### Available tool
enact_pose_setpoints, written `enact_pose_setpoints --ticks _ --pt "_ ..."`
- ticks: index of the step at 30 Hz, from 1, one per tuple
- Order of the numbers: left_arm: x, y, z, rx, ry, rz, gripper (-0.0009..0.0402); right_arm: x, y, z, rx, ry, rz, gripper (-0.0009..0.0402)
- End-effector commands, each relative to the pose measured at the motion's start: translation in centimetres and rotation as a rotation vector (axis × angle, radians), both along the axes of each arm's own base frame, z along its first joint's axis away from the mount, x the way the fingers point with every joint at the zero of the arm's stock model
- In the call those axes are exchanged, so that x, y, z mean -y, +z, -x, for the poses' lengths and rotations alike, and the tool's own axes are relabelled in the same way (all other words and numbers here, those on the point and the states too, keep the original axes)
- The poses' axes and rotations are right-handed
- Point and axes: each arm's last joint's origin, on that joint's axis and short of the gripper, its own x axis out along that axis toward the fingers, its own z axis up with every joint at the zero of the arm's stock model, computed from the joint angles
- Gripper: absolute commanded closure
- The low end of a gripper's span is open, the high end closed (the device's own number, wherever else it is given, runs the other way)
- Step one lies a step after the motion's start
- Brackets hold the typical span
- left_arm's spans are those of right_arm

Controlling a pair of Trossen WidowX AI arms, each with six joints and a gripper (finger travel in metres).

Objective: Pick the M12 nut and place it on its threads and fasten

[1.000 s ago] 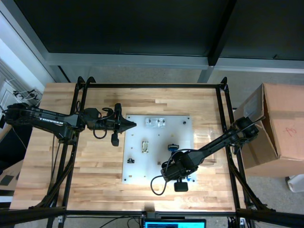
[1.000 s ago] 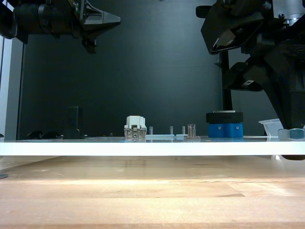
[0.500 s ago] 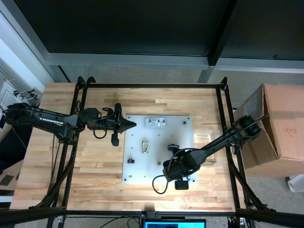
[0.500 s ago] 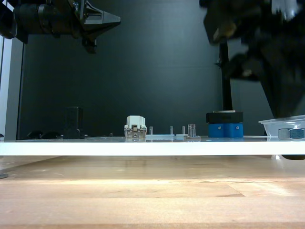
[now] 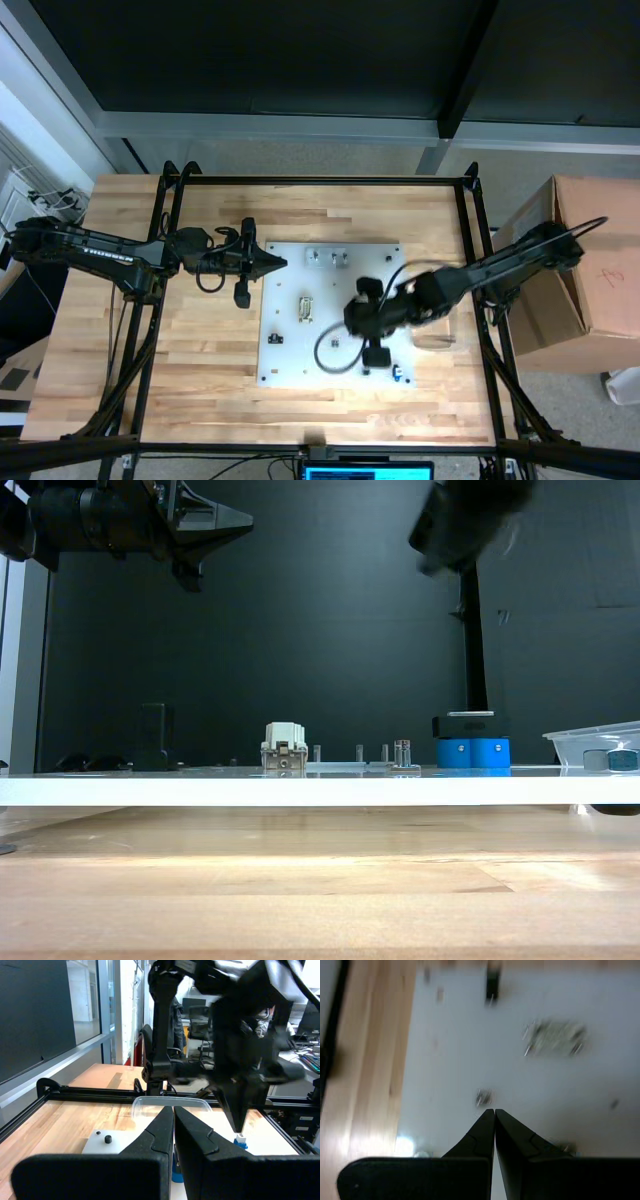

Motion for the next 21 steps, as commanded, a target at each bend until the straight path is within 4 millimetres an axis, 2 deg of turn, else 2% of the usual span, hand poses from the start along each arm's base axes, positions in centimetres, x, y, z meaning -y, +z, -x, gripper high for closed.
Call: enact_pose_setpoints --ticks 1,8,14,17,21 --pt "0.0 0.0 0.0 0.0 0.0 0.0 0.0393 1.9 0.8 1.1 0.174 0.0 -0.011 0.0394" --pt "0.0 0.0 0.0 0.0 0.0 0.0 0.0393 6.2 1.2 4.0 0.504 -0.034 0.031 0.0394" --pt "0.0 0.0 0.0 0.0 0.0 0.0 0.0393 9.1 0.4 6.2 0.749 -0.05 0.02 0.0394" --pt "0.0 0.0 0.0 0.0 0.0 0.0 0.0393 10.1 -0.4 7.0 0.826 -0.075 0.022 0.0394" --pt "0.0 0.0 0.0 0.0 0.0 0.0 0.0393 10.4 -1.3 7.6 0.855 -0.088 0.021 0.0394"
